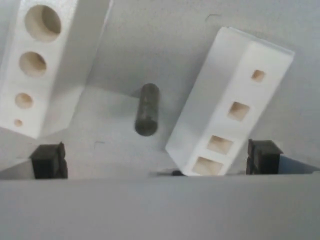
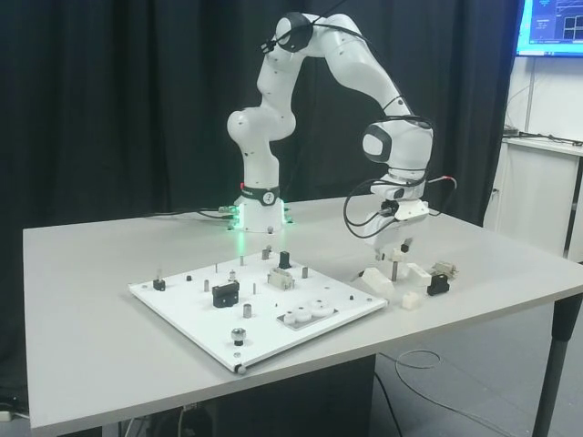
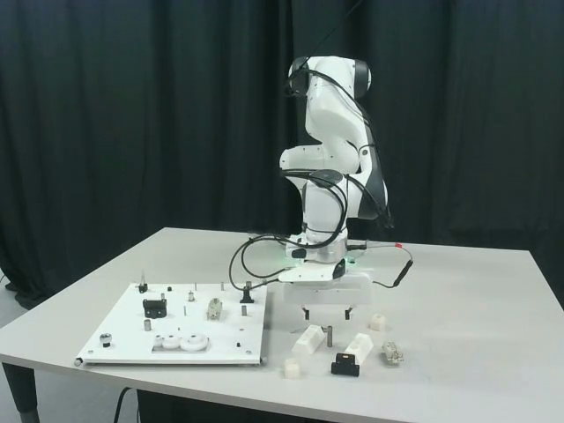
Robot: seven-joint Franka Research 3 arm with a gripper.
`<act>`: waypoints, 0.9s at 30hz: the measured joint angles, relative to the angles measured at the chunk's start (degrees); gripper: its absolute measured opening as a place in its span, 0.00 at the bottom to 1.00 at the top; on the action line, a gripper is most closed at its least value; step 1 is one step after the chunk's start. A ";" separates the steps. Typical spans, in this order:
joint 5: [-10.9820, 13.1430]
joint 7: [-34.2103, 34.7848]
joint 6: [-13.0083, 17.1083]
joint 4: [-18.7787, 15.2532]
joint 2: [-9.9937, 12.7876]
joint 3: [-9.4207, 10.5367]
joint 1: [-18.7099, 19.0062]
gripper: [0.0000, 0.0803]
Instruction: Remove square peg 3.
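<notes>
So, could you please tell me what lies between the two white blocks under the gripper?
In the wrist view, a grey round peg stands on the table between the round-hole block and the square-hole block, touching neither.

— How many white blocks are sitting under the wrist camera?

— Two: one block with round holes (image 1: 37, 65) and one block with square holes (image 1: 232, 107).

— Holes in each?

— Four round ones are showing, and four square ones.

— Any pegs lying loose?

— One grey cylindrical peg (image 1: 147, 109) is lying between the blocks.

— And out in the room?

— One white assembly board (image 3: 176, 330) is lying on one grey table (image 3: 476, 300), and one white arm (image 3: 330, 167) is standing there.
</notes>
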 joint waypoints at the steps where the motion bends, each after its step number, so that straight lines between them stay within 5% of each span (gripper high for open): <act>1: -0.40 0.00 -0.20 0.00 -0.07 -0.16 -0.01 1.00; 14: -6.26 -0.50 -4.97 -0.22 -1.27 -3.14 -1.39 1.00; 27: -9.50 -7.28 -7.83 -2.71 -3.86 -3.46 -8.89 1.00</act>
